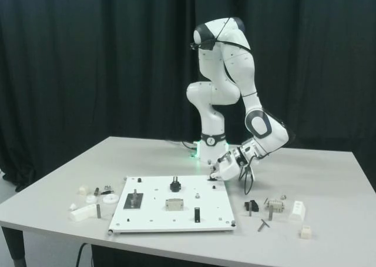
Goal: Remove Ethernet.
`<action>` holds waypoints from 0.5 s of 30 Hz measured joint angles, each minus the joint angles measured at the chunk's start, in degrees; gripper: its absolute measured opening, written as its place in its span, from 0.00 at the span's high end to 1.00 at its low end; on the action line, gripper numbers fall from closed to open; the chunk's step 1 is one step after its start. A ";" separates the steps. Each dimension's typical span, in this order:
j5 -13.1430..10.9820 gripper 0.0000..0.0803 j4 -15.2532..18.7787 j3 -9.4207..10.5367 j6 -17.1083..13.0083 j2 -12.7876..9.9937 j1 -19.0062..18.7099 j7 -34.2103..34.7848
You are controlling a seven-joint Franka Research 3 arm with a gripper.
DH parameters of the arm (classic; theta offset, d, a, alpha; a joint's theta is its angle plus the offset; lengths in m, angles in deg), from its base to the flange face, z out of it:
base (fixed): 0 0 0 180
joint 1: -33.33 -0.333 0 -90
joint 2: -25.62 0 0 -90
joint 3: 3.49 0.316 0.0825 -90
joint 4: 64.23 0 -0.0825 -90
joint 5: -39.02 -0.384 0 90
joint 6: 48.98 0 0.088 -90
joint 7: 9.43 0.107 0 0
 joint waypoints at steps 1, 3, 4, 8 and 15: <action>0.00 0.55 0.00 0.03 0.16 0.00 0.00 -0.01; 0.00 0.55 -0.01 0.19 0.68 0.02 0.00 -0.02; 0.00 0.55 -0.02 0.31 0.97 0.04 0.00 -0.02; -0.02 0.05 -0.13 1.11 2.52 0.27 0.00 -0.02; -0.64 0.01 -0.49 3.23 5.71 1.52 0.00 -0.01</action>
